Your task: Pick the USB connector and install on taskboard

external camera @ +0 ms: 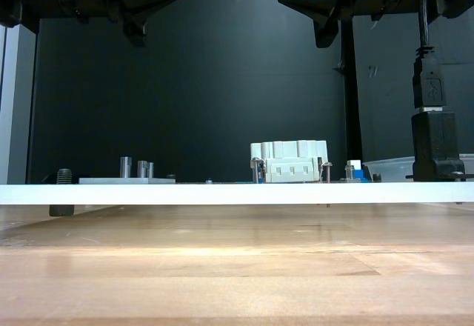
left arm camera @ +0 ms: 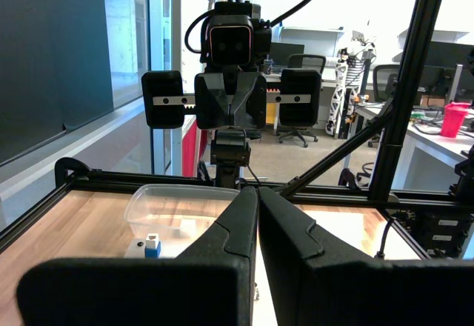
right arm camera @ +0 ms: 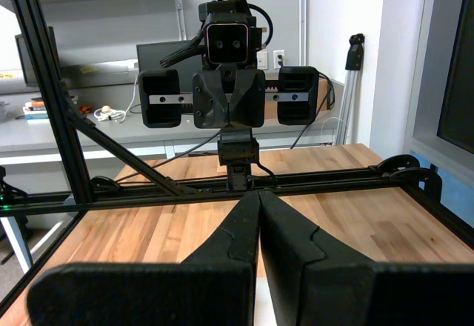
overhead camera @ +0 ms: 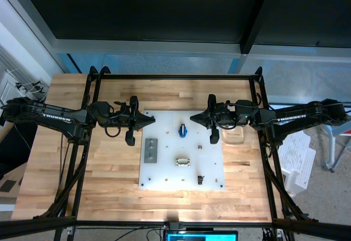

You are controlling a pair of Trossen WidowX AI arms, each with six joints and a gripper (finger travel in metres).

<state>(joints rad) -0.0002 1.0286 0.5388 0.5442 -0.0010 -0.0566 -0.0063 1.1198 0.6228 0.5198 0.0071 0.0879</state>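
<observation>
USB connector [external camera: 429, 89] looks seated on taskboard [overhead camera: 164, 159], likely done; my left gripper [left arm camera: 258, 197] and right gripper [right arm camera: 259, 197] hover above it, fingers pressed together, empty.

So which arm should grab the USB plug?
Likely right: the USB plug stands on the board's right side, nearer the right gripper than the left gripper. Both hover shut above.
</observation>
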